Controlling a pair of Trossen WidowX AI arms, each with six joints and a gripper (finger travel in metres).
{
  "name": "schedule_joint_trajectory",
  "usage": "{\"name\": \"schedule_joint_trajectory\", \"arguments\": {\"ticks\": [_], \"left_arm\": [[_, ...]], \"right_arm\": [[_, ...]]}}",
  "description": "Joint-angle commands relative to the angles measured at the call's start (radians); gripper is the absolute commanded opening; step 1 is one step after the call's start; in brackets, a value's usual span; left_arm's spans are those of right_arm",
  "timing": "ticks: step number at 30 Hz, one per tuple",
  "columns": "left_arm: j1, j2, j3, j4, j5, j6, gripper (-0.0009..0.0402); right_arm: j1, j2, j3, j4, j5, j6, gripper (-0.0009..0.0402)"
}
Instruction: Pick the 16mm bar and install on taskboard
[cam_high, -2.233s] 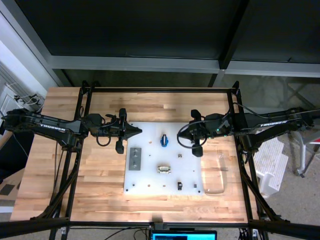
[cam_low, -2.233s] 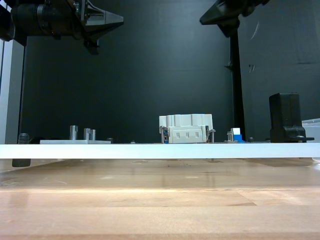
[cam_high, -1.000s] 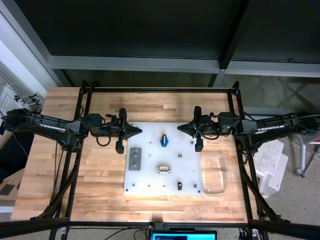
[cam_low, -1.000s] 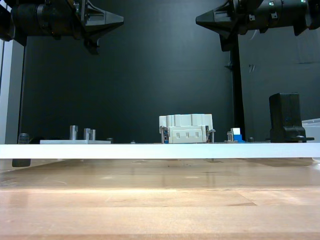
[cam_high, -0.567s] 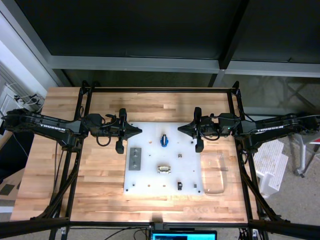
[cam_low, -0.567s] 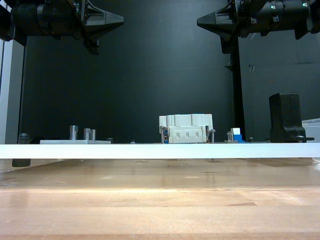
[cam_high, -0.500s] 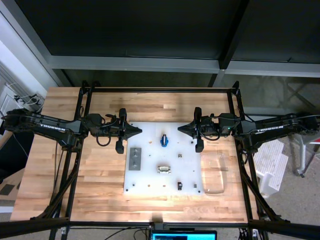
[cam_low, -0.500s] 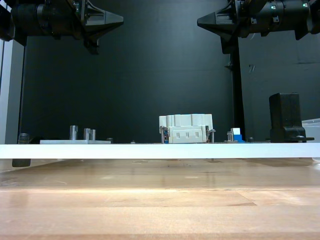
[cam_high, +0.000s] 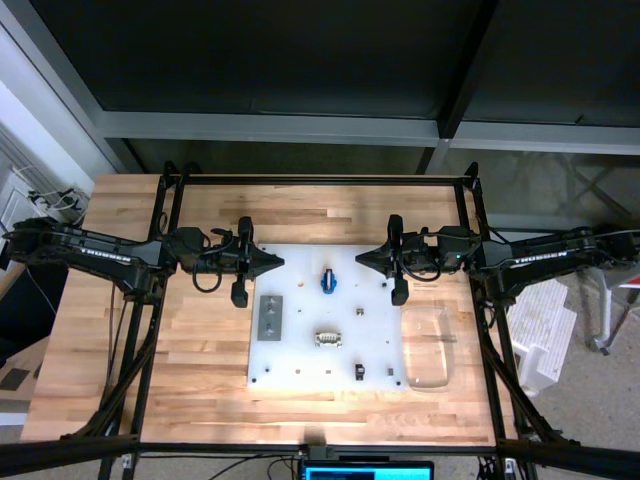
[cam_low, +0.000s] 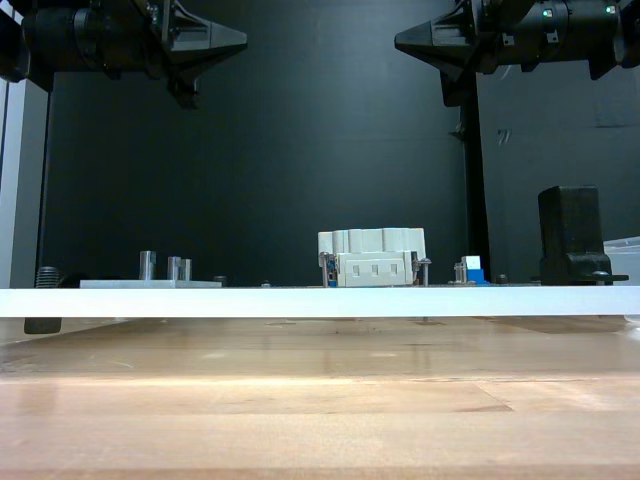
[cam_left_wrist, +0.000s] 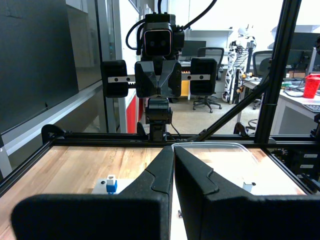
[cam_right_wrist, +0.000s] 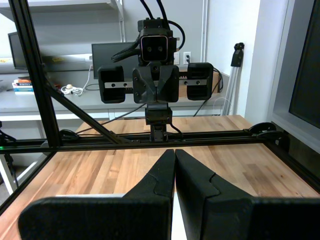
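Fingers (cam_left_wrist: 159, 172) of the left tool (cam_left_wrist: 173, 150) are pressed together with only a hairline seam between them and nothing in their grip. The right tool (cam_right_wrist: 175, 151) is closed the same way, also with nothing held. Both arms stretch level and inward from the tabletop's (cam_high: 150, 340) edges, so the two tools point tip to tip at each other, well apart, high above the far part of the taskboard (cam_high: 300, 375). From above, the left tool hangs over the board's far left corner and the right tool over its far right part.

Below them on the white board lie a grey metal block (cam_high: 270, 317) at the left, a blue knob (cam_high: 328, 281) between the two tips, a white connector (cam_low: 371, 256) mid-board and a black boxy connector (cam_low: 571, 235) near the front right. Short metal pegs (cam_low: 147, 265) stand upright on the block; whether one of them is the 16mm bar cannot be told. A clear plastic tray (cam_high: 428, 350) sits just beside the board's right edge. Nothing stands between tools and board.
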Motion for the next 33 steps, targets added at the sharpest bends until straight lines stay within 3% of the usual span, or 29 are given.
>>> {"name": "schedule_joint_trajectory", "arguments": {"ticks": [1,33], "left_arm": [[0.000,0.000,0.000,0.000,0.000,0.000,0.0000],[0.000,0.000,0.000,0.000,0.000,0.000,0.0000]], "right_arm": [[0.000,0.000,0.002,0.000,0.001,-0.001,0.0000],[0.000,0.000,0.002,-0.015,0.000,-0.001,0.0000]]}}
